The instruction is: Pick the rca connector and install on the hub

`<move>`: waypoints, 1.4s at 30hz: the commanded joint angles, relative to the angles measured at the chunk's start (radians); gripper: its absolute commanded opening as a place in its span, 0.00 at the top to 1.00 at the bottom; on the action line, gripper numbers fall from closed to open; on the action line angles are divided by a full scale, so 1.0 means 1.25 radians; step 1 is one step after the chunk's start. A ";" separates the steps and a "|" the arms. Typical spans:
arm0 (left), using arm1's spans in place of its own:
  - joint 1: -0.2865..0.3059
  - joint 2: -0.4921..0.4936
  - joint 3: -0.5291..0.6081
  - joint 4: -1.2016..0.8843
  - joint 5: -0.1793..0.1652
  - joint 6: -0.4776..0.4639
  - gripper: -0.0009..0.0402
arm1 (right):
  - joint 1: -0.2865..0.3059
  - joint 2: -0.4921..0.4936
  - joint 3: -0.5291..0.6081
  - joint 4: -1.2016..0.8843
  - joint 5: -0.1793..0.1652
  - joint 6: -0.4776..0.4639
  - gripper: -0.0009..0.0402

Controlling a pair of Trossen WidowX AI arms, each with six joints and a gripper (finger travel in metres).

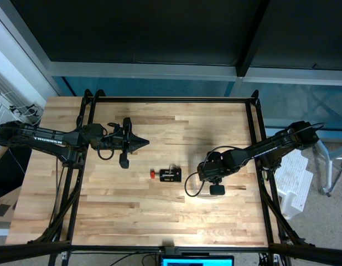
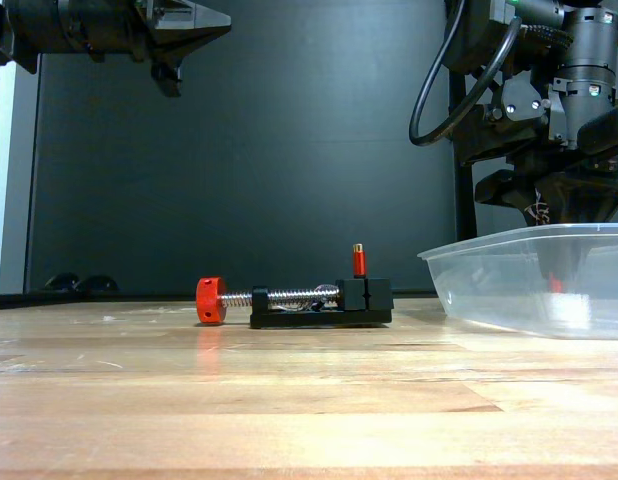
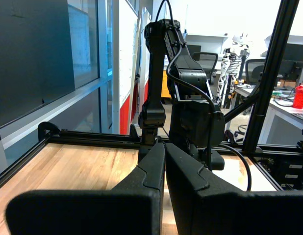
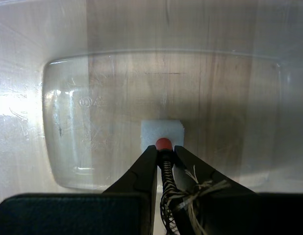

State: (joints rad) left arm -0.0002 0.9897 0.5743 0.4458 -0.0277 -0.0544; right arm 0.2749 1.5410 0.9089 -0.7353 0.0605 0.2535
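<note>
Clear plastic tray [image 4: 68,147] surrounds the right gripper [image 4: 164,150], fingers pinching the red-tipped, ribbed rca connector [image 4: 164,144]; the pick looks underway, next lifting it toward the black rectangular hub [image 1: 171,175], while the left gripper [image 1: 143,142] hangs closed, high at the left.

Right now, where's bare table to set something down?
Free: table's near strip, hub to near edge; also far-centre boards. Crowded: right of hub, clear tray with right claw in it, shut on the rca connector. Left claw, shut, hovers far-left.
</note>
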 commanded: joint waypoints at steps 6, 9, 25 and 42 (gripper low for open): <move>0.000 0.000 0.000 0.000 0.000 0.000 0.98 | 0.000 0.000 0.000 -0.001 0.000 0.000 0.98; 0.000 0.000 0.000 0.000 0.000 0.000 0.98 | 0.000 -0.002 0.002 -0.010 0.000 0.000 0.98; 0.000 0.000 0.000 0.000 0.000 0.000 0.98 | 0.000 -0.048 0.046 -0.077 0.020 0.001 0.98; 0.000 0.000 0.000 0.000 0.000 0.000 0.98 | 0.001 -0.060 0.169 -0.218 0.036 0.001 0.98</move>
State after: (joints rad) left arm -0.0002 0.9897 0.5747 0.4458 -0.0277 -0.0540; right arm 0.2756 1.4651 1.1206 -1.0080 0.1066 0.2539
